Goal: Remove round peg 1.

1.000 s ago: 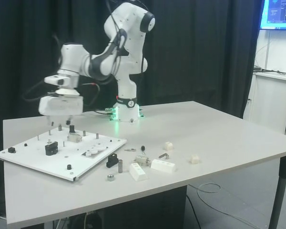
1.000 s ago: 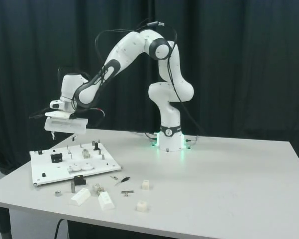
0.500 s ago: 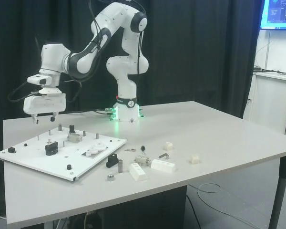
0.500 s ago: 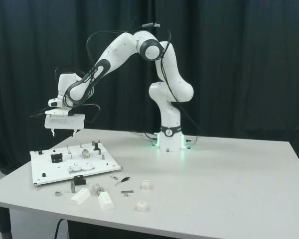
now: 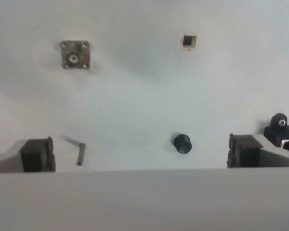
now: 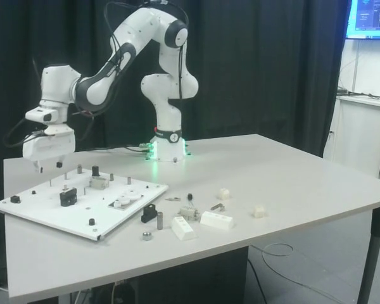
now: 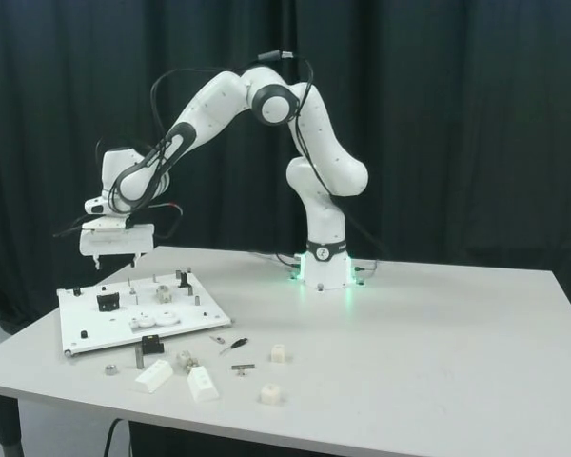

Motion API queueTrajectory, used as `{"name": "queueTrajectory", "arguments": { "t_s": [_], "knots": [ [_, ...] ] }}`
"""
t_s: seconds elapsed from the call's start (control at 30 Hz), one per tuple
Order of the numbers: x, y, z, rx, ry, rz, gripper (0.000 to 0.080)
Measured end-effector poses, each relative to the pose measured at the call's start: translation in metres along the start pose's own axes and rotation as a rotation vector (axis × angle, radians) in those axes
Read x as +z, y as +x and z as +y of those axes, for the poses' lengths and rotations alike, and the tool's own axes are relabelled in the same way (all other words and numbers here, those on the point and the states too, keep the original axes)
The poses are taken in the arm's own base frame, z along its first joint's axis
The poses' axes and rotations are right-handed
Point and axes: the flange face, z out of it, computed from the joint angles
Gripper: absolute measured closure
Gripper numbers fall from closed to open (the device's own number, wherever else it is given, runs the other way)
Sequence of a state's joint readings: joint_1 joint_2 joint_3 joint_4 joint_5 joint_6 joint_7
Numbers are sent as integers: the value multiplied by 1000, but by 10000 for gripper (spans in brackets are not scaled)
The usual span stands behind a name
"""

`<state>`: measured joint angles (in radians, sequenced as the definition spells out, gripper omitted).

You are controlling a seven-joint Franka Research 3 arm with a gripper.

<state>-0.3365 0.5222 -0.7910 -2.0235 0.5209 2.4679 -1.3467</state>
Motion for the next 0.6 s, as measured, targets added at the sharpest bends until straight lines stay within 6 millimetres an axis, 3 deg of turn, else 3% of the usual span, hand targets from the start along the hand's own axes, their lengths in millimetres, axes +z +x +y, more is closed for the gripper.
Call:
{"name": "queueTrajectory", "arguments": {
  "t_s": [0.33, 0.6],
  "knots": [
    [22, 8, 19, -26, 58, -47, 3],
    [29, 1, 27, -19, 111, -71, 3]
  ]
}}
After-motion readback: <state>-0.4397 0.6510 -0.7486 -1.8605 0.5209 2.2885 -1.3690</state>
